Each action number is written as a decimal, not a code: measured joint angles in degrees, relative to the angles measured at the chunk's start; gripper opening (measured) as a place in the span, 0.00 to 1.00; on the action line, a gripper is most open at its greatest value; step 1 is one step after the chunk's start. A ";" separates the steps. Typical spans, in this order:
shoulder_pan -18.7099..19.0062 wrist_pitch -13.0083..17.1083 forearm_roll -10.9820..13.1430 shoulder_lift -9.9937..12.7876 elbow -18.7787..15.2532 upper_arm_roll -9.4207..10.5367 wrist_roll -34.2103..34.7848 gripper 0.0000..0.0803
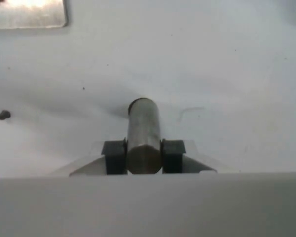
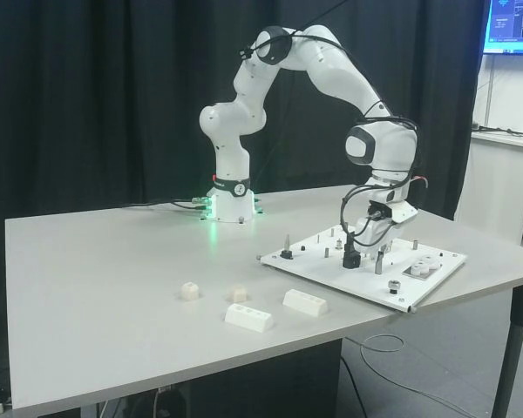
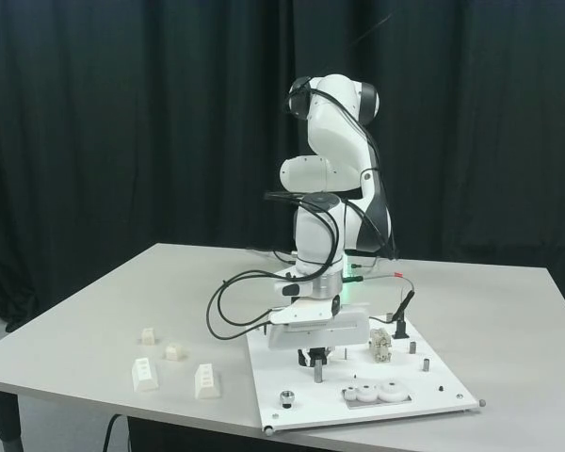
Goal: Insert round peg 4.
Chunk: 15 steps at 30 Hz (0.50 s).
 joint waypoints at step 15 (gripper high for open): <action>0.04 1.20 0.00 0.04 -0.12 0.25 -0.96 0.19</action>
